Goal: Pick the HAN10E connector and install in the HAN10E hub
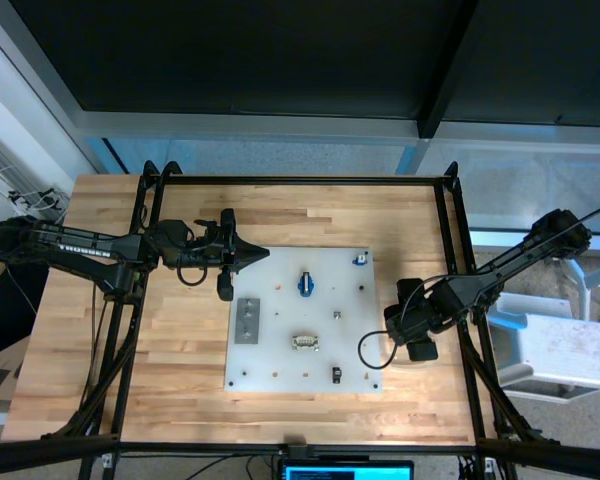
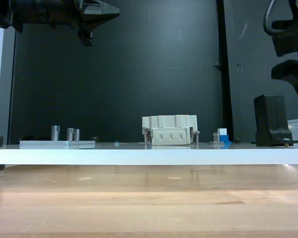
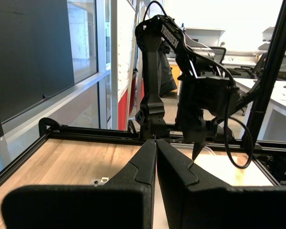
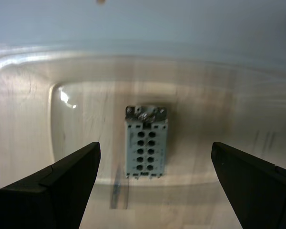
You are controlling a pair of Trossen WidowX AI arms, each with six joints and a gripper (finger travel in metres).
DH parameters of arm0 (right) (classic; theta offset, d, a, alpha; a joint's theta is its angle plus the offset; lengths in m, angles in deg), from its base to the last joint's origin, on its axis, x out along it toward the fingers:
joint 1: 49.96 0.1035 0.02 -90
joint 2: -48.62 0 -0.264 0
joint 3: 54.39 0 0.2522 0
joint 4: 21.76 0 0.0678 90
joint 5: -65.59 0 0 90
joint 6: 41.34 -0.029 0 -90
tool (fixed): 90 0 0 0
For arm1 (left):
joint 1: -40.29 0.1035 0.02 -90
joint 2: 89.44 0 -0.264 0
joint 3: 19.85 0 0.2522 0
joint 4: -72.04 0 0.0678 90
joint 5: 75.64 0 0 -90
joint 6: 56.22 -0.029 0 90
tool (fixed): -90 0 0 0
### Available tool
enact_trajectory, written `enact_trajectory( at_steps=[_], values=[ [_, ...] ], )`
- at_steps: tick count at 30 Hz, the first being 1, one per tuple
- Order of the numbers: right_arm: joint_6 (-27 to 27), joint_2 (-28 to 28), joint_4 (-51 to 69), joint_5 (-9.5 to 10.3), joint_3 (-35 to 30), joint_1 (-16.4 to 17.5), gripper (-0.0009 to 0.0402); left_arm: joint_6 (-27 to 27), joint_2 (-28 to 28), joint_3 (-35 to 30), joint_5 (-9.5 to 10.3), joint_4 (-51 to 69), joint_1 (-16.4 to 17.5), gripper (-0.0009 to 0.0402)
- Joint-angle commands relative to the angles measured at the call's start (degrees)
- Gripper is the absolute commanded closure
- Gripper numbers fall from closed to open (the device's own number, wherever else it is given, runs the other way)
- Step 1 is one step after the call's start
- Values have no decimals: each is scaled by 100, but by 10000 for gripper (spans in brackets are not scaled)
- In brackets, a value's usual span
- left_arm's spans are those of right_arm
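Observation:
The HAN10E connector (image 4: 145,141), a pale grey block with two rows of dark pin holes, lies in a clear shallow tray (image 4: 24,67). My right gripper (image 4: 155,149) hangs above it, open, one finger on each side and well apart from it. From above, this gripper (image 1: 416,330) sits just off the board's right edge and hides the connector. The HAN10E hub (image 1: 303,343), metal-framed with a beige insert, stands on the white board (image 1: 280,375) and shows upright in the low view (image 2: 170,130). My left gripper (image 1: 252,255) hovers shut over the board's far-left corner, fingers pressed together (image 3: 156,143).
On the board are a grey block (image 1: 248,320) with pegs, a blue part (image 1: 306,284), a small blue piece (image 1: 360,260) and a black part (image 1: 336,374). A black frame rail (image 1: 460,270) runs beside the right arm.

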Motion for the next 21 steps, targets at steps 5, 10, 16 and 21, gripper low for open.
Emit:
enact_trajectory(
  at_steps=[5,10,16,21],
  values=[
    [4,55,-321,136,289,31,75,0,2,-2,0,-2,0,393],
    [4,55,-542,131,525,31,86,0,0,-2,0,-2,2,393],
    [4,55,-861,133,767,17,96,0,0,-2,0,-2,0,393],
    [0,55,-1040,131,898,-11,104,-2,0,-2,0,-2,2,393]
  ],
)
